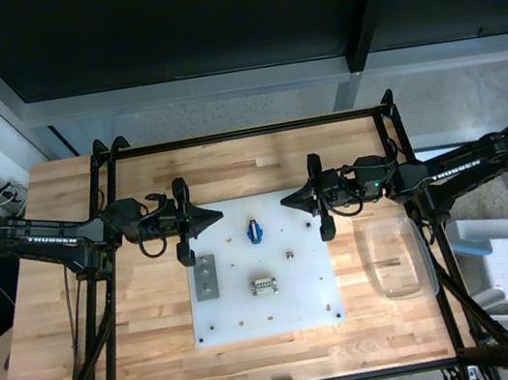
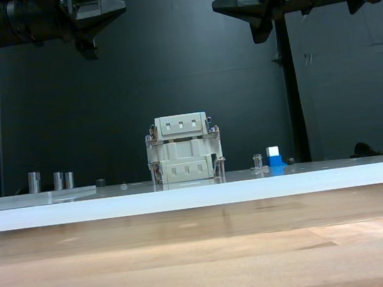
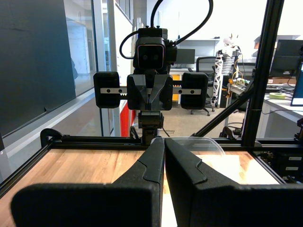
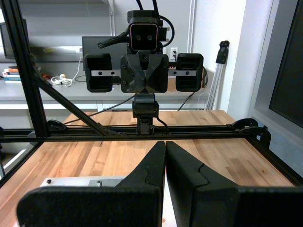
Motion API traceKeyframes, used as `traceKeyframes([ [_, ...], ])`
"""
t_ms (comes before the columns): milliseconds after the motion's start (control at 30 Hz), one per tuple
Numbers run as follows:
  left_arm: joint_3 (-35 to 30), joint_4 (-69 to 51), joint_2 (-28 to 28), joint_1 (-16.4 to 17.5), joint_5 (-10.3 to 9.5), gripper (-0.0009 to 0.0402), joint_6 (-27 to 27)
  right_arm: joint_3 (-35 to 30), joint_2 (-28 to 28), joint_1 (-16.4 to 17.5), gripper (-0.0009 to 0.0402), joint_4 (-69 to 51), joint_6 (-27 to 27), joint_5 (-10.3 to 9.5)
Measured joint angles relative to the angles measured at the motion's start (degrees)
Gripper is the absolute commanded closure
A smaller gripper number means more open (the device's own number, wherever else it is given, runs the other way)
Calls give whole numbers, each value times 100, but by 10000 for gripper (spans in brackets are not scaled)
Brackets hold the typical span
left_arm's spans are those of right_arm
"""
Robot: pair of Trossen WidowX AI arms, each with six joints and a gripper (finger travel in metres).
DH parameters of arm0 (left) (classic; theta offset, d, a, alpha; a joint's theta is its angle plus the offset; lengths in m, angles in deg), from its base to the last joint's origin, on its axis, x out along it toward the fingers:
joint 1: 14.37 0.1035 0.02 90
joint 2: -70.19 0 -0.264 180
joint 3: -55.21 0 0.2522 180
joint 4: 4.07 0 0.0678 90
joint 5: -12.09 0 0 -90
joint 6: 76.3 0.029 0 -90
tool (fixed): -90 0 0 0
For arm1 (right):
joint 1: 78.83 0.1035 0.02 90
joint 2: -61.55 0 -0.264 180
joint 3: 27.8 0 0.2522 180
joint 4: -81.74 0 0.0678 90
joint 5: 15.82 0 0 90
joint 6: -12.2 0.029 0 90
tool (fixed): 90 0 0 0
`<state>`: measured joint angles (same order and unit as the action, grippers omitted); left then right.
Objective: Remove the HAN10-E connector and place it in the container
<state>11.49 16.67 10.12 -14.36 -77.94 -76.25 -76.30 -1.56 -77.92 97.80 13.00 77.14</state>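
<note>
— Wooden table [image 1: 107, 304], white board [image 1: 304, 304] in the middle. Is that your picture too?
— Yes. I see the connector [image 1: 264, 287] standing upright on the board, nearer its near edge and about midway between its left and right edges. Nothing touches it.
— What's around it?
— A grey plate [image 1: 209, 278] lies along the board's left edge. A blue piece [image 1: 254, 231] stands toward the far edge, and a small stud [image 1: 290, 254] sits near the connector on its right. All are apart from it, and none covers it.
— And the grippers?
— The left gripper [image 1: 220, 217] hangs over the board's far left corner. The right gripper [image 1: 286, 202] hangs over the far edge, right of the blue piece. Both are high above the board with their tips facing each other. On my wrist views both jaws are closed on themselves.
— Container?
— The container [image 1: 399, 258] is on the table, near the board's right edge.
</note>
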Motion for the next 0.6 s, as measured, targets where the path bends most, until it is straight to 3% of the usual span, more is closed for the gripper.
traceKeyframes([
  [467, 0, -2, 0, -2, 2, 393, -2, -11, 0, -2, 393, -35, 247, -4],
  [600, 2, 0, 0, -2, 2, 393, 0, -350, 0, 4, 393, -798, 326, -13],
])
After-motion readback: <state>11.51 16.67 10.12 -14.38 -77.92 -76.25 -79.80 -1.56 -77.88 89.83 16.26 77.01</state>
